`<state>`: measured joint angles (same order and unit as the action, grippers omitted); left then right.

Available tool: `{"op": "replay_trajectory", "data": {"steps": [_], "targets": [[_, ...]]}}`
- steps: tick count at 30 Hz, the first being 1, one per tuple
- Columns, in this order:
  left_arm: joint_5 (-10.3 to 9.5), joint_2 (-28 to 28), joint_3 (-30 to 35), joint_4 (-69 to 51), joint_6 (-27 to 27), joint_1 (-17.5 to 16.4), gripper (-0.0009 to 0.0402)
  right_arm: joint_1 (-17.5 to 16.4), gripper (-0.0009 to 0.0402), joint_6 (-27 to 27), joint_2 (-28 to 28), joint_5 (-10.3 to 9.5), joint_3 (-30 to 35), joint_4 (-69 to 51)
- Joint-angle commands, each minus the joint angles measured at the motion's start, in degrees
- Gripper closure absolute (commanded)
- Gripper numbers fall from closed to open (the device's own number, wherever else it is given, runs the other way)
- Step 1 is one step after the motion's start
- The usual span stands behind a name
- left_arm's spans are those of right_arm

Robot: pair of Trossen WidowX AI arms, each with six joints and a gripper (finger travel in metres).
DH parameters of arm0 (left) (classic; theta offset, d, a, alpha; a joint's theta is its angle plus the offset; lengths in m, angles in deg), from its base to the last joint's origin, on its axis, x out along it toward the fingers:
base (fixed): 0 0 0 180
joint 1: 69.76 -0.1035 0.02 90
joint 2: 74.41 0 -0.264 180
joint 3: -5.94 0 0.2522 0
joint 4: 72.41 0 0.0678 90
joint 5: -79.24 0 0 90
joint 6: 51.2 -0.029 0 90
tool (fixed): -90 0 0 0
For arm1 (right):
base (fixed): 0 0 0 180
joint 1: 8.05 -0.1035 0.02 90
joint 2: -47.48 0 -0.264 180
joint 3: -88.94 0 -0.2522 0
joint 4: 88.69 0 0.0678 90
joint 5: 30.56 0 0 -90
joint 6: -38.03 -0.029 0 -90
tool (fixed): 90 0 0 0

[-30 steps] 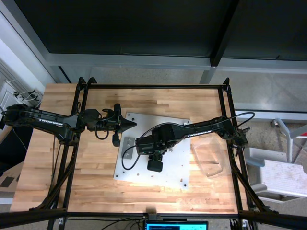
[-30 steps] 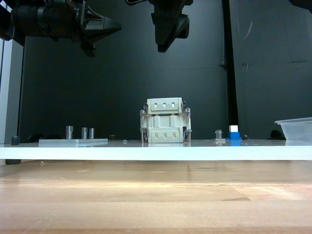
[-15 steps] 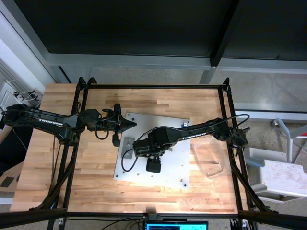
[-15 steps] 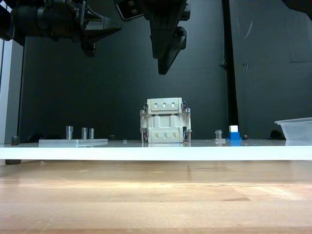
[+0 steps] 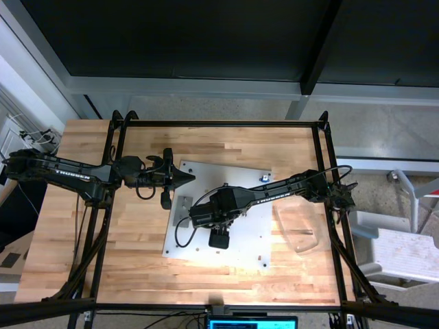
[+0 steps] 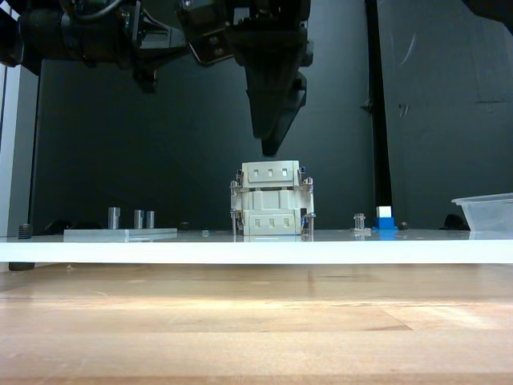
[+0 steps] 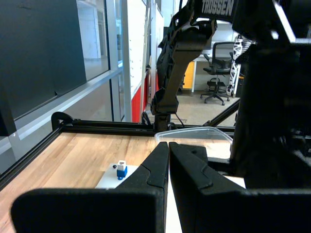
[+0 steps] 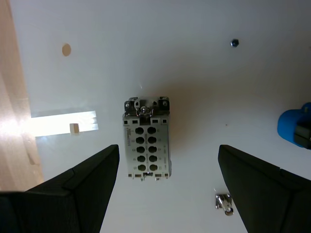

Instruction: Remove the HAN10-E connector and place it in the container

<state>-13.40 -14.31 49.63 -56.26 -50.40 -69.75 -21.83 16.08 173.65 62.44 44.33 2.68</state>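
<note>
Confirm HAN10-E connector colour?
Beige-grey HAN10-E connector, clearest in right wrist view. Right gripper open above it; left gripper shut, high to its left.

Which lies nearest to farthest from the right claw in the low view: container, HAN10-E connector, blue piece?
The right claw hangs open at centre; the left claw, shut, sits at left.
1. HAN10-E connector, directly below.
2. blue piece, to the right.
3. container, far right.
</note>
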Motion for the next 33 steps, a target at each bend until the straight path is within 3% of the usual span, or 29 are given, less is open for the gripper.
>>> {"op": "replay_trajectory", "data": {"steps": [1, 33], "targets": [[0.02, 0.02, 0.02, -0.07, 0.00, 0.00, 0.0393, -0.11, 0.0106, -0.04, -0.04, -0.09, -1.29, 1.42], [0.02, 0.02, 0.02, -0.09, 0.00, 0.00, 0.0393, -0.50, 0.0107, 0.57, -0.04, -1.62, -8.61, 8.52]]}}
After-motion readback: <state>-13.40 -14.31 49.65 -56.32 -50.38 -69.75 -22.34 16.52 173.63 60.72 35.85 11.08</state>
